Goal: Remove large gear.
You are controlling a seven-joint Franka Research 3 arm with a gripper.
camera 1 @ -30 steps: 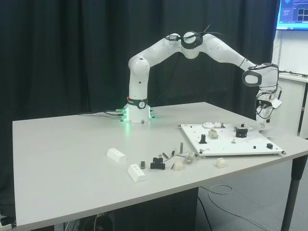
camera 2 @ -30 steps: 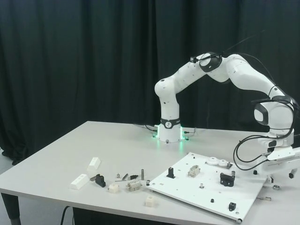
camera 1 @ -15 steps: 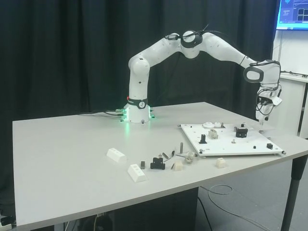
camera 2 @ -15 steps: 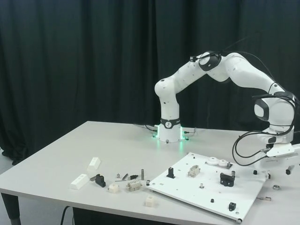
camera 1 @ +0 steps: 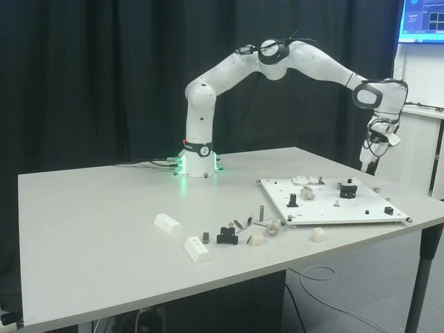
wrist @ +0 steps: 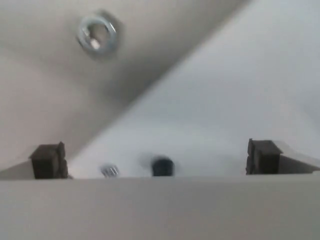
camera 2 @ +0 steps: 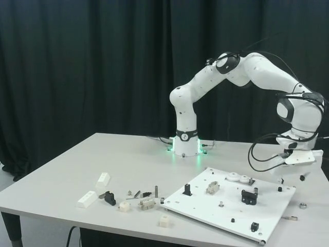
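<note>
Two white gears [camera 2: 237,178] sit side by side near the far edge of the white board [camera 2: 205,208]; in the first room view the gears [camera 1: 308,180] are at the board's back. I cannot tell which of them is the large one. My gripper [camera 2: 292,179] hangs above the board's far right corner, to the right of the gears and apart from them. It is open and holds nothing. The wrist view shows the gripper [wrist: 155,158] with its black fingertips [wrist: 47,160] wide apart over the board's edge. The gears are outside that view.
A metal nut [wrist: 97,34] lies on the grey table beside the board, also seen as the nut [camera 2: 303,206]. Black brackets [camera 2: 249,196] and pegs stand on the board. White blocks [camera 2: 95,189] and small parts lie left of it.
The gripper has risen from the table by the board's right corner and shifted toward the board's far edge, closer to the gears. Nothing on the table moved.
</note>
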